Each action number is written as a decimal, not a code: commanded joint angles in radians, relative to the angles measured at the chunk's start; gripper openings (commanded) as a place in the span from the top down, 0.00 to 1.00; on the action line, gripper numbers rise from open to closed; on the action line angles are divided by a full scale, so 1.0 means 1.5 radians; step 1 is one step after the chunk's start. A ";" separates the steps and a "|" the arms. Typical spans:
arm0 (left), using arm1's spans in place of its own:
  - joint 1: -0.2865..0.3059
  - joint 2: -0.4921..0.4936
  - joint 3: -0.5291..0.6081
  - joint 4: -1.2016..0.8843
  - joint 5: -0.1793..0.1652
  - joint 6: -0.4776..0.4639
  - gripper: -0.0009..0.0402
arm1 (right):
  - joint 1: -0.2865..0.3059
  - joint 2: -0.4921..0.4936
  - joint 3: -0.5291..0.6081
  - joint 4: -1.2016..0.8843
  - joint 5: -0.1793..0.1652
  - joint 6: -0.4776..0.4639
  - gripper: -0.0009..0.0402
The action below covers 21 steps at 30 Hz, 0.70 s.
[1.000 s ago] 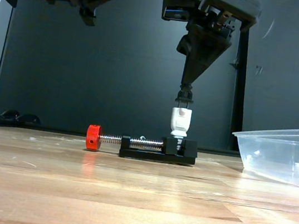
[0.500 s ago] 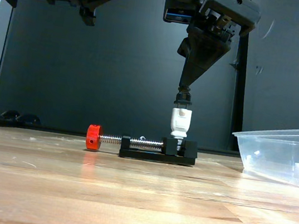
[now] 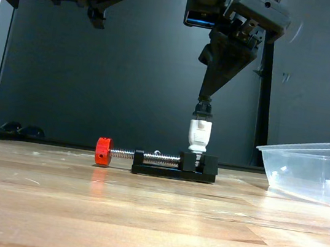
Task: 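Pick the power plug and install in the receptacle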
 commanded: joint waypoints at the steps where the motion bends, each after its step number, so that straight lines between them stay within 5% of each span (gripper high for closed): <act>1: 0.000 0.000 0.000 0.000 0.000 0.000 0.98 | 0.000 0.007 -0.022 0.018 -0.009 -0.001 0.98; 3: 0.000 0.000 0.000 0.000 0.000 0.000 0.98 | 0.000 0.007 -0.034 0.035 -0.021 0.001 0.98; 21: 0.000 0.000 0.000 0.000 0.000 0.000 0.98 | -0.002 -0.010 -0.037 0.039 -0.015 -0.005 0.95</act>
